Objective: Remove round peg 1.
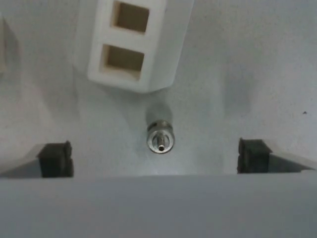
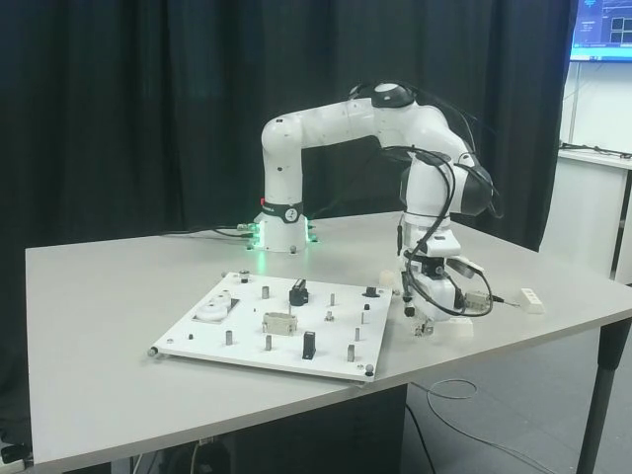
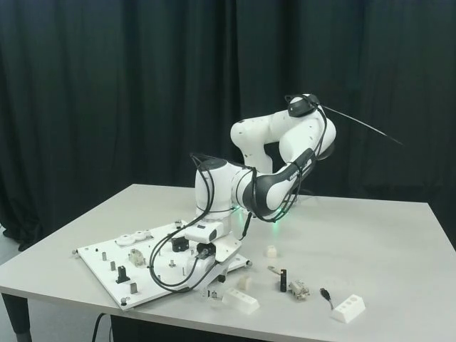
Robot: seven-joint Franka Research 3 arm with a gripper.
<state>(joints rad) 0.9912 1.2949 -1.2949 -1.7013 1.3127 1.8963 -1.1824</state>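
Spread pincer (image 1: 154, 157) straddles peg (image 1: 160, 139) (white holder (image 1: 132, 42) empty).

Both room views are evenly and brightly lit from above, the grey table (image 2: 99, 296) showing only faint shadows, while the black curtain (image 3: 107, 85) behind stays dark and green lamps glow at the arm's base (image 2: 281, 237). The wrist view is dimmer and soft: the metal peg (image 1: 160, 139) carries a small glare spot and casts a blurred shadow, and the white block (image 1: 131, 42) nearby is out of focus.
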